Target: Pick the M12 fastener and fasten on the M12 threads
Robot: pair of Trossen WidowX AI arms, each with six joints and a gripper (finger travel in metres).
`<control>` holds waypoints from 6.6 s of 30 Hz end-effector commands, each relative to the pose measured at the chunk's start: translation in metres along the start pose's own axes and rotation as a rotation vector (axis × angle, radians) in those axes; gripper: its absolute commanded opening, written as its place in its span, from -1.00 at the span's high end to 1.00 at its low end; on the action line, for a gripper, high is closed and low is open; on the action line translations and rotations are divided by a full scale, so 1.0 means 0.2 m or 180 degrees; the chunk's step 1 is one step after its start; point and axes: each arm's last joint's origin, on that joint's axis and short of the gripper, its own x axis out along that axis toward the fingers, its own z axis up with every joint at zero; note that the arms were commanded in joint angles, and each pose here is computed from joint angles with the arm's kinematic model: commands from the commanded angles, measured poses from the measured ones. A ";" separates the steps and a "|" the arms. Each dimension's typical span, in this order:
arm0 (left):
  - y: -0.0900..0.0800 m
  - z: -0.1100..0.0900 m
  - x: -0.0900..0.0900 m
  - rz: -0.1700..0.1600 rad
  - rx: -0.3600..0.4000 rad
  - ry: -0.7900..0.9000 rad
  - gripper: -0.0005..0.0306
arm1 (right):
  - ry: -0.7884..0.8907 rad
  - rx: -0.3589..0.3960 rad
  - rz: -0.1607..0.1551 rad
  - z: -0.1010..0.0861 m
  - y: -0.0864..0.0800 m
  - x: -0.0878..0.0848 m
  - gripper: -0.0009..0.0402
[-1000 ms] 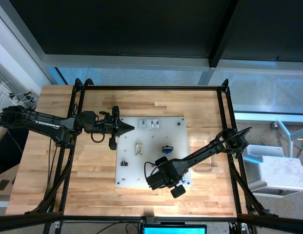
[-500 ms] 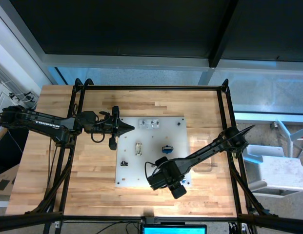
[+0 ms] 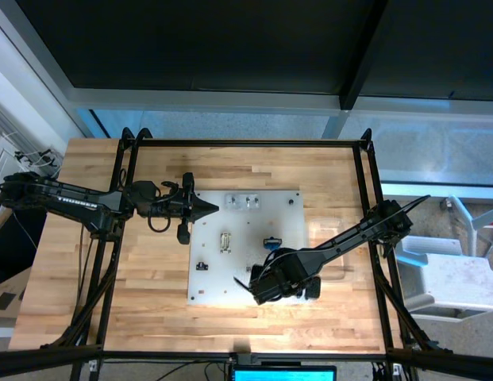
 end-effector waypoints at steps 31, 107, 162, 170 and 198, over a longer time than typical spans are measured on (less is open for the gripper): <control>0.00 0.00 0.00 0.0001 0.0000 0.0000 0.97 | -0.0140 -0.4875 -0.0094 0.04 -0.01 0.11 0.87; 0.00 0.00 0.00 0.0001 0.0000 0.0000 0.96 | 0.0937 -0.5228 0.0448 0.00 -0.05 0.26 0.96; 0.00 0.00 0.00 -0.0001 0.0000 -0.0001 0.96 | 0.0612 -0.5047 0.0432 0.01 -0.03 0.28 0.96; 0.00 0.00 0.00 0.0000 0.0000 -0.0001 0.96 | 0.0869 -0.5173 0.0470 0.01 -0.05 0.25 0.96; 0.00 0.00 0.00 0.0000 0.0000 0.0000 0.96 | -0.0010 -0.4951 0.0170 0.05 -0.03 0.29 0.96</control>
